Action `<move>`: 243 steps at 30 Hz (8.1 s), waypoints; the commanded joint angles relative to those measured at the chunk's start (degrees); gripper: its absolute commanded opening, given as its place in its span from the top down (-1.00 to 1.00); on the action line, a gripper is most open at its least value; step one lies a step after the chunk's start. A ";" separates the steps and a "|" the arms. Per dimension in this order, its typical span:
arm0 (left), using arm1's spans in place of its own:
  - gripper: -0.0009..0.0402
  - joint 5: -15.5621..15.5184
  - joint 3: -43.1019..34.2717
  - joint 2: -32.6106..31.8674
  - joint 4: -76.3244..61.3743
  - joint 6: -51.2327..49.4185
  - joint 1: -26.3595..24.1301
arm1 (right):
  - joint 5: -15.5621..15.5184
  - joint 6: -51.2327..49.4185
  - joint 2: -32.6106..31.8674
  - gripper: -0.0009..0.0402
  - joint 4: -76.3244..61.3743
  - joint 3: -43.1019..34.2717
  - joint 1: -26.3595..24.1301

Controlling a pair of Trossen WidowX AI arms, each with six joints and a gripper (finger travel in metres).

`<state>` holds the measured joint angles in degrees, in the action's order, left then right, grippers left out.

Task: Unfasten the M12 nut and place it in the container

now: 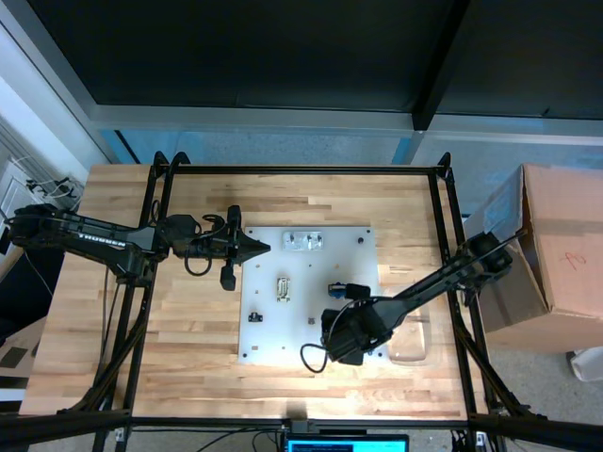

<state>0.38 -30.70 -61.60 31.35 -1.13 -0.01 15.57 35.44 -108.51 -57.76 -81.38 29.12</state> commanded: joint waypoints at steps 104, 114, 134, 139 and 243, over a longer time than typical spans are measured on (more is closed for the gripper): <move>0.96 0.02 -0.02 0.00 0.02 0.00 0.00 | -21.18 -3.54 -3.82 0.96 3.30 -4.24 0.15; 0.96 0.02 -0.02 0.00 0.02 0.00 0.02 | -20.57 -5.27 -5.16 0.96 4.26 -4.04 -0.09; 0.96 0.02 -0.02 0.00 0.02 0.00 0.02 | -11.65 1.68 -1.73 0.96 -3.23 -4.28 -0.35; 0.96 0.02 -0.02 0.00 -0.04 0.00 0.00 | -17.31 12.13 -1.40 0.94 -1.31 -4.28 -0.52; 0.96 0.02 -0.02 0.00 0.02 0.00 0.00 | -15.54 -16.00 10.99 0.93 -5.18 -1.62 -13.35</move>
<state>0.38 -30.72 -61.60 31.35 -1.13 -0.01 -0.03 18.52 -98.54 -62.96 -84.27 16.71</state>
